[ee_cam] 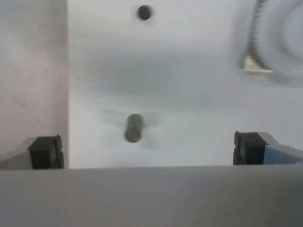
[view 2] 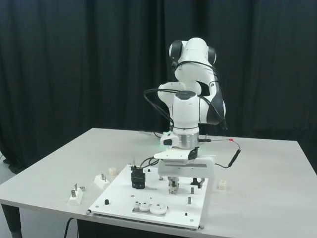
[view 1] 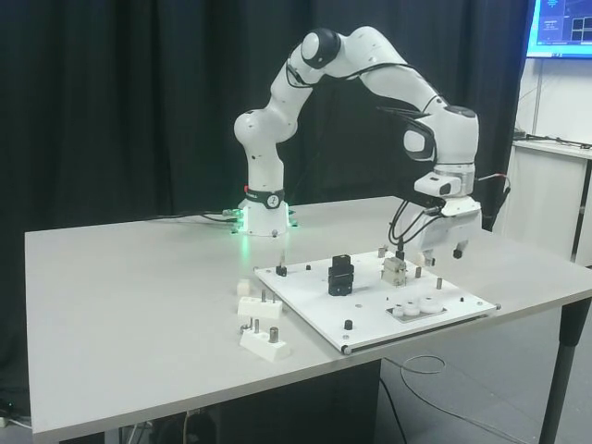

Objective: Pick round peg 4.

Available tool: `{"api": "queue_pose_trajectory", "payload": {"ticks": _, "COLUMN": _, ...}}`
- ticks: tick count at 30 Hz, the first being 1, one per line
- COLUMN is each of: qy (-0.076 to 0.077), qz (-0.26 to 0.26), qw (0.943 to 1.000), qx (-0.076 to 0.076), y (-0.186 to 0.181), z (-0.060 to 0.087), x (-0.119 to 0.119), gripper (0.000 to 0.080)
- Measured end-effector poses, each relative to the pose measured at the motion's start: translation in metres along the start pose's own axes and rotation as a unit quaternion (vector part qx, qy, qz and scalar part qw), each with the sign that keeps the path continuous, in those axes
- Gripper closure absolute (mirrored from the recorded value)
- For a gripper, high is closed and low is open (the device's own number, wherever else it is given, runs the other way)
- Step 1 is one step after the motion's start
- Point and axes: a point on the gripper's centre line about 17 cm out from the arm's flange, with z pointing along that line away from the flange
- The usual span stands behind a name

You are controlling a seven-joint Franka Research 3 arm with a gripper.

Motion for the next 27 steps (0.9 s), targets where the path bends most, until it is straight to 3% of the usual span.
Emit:
{"api": "queue_pose_trajectory", "payload": {"ticks": 11, "qy": 0.003, "qz": -0.029, "qw": 0.9995, "qx": -0.010, "y": 0.051, "z": -0.025, "x": 0.010, "gripper": 0.0003}}
{"api": "queue_pose_trajectory", "payload": {"ticks": 27, "qy": 0.008, "qz": -0.073, "qw": 0.9971, "qx": -0.017, "y": 0.163, "z": -0.056, "x": 0.011, "gripper": 0.0003}}
